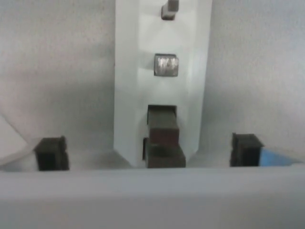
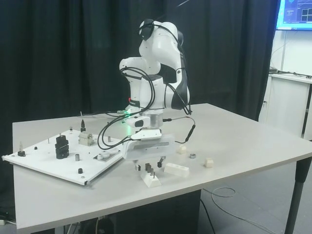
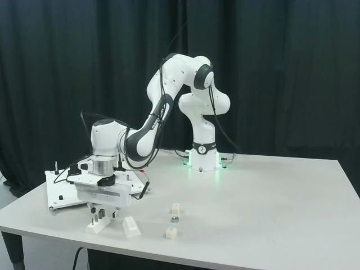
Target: Pick square peg 4.
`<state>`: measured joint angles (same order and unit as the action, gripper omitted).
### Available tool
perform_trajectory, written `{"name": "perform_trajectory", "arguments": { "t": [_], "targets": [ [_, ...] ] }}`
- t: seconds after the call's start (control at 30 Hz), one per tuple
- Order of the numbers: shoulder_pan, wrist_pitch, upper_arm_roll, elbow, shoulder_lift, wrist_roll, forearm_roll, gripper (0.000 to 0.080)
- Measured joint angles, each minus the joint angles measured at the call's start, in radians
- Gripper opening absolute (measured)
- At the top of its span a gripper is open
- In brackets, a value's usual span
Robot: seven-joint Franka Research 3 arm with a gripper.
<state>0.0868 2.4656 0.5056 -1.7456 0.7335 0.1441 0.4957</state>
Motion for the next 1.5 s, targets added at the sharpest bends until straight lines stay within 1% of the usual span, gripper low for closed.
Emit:
{"name": "perform_trajectory", "arguments": {
  "t": [0.1,0.13,0.3,0.33,0.6,0.63,1.0,1.37,1.5],
  "targets": [
    [-0.002,0.000,-0.001,0.006,0.002,0.000,0.000,0.0800],
    [-0.002,0.000,-0.001,0.007,0.003,0.000,0.000,0.0662],
    [-0.003,0.000,-0.001,0.015,0.003,0.000,0.000,0.0662],
    [-0.004,0.000,-0.001,0.017,0.003,0.000,0.000,0.0478],
    [-0.005,-0.001,-0.001,0.022,0.003,0.000,-0.001,0.0478],
    [-0.005,-0.001,-0.001,0.022,0.003,0.000,-0.001,0.0148],
    [-0.008,-0.011,-0.001,0.025,0.003,-0.005,-0.002,0.0155],
    [-0.016,-0.049,-0.001,0.040,0.003,-0.005,-0.007,0.0155],
    [-0.016,-0.075,0.002,0.053,0.003,-0.005,-0.012,0.0154]
  ]
}}
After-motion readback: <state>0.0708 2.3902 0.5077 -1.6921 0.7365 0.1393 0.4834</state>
